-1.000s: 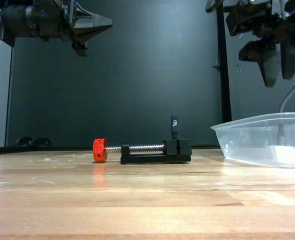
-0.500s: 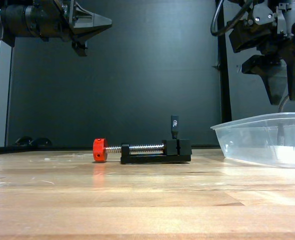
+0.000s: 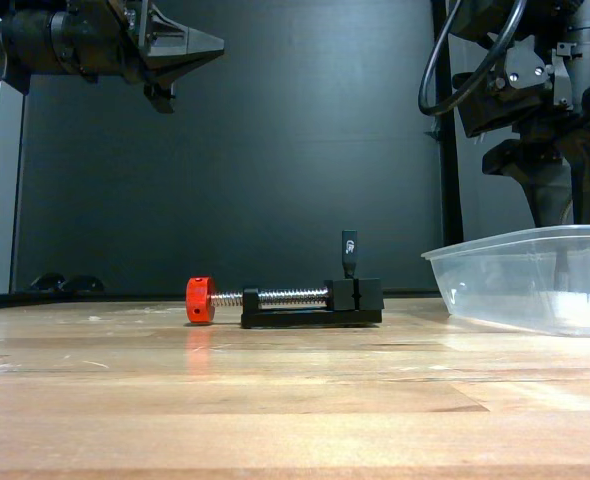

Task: Pick the USB-C connector and install on taskboard

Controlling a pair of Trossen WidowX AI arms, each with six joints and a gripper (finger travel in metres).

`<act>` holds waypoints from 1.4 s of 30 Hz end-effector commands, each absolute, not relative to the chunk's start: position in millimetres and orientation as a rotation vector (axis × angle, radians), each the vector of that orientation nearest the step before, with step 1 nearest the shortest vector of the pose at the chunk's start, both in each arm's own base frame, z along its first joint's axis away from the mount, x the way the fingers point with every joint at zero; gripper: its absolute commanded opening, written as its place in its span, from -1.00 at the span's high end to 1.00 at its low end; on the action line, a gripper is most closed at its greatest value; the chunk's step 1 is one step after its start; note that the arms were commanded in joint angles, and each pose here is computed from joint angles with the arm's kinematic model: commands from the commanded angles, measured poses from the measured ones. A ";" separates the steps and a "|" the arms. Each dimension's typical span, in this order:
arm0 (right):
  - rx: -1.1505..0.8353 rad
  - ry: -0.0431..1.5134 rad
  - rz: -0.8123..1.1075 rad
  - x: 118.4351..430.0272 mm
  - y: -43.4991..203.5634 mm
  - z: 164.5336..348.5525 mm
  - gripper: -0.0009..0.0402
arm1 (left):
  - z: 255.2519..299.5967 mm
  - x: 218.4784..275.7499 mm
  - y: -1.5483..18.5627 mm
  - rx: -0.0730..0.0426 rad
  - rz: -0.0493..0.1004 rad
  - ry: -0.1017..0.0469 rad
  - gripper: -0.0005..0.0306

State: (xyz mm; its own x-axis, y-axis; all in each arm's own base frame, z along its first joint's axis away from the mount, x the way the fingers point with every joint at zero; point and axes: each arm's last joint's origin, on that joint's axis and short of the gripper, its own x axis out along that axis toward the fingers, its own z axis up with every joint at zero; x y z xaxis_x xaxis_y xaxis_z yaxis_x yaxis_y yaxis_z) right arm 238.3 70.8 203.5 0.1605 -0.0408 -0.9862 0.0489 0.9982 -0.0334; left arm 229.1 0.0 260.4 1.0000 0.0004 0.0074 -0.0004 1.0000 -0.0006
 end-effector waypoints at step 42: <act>0.014 1.322 -0.033 228.4 66.1 182.3 0.59 | 260.5 229.2 0.1 -0.001 0.001 -0.008 0.96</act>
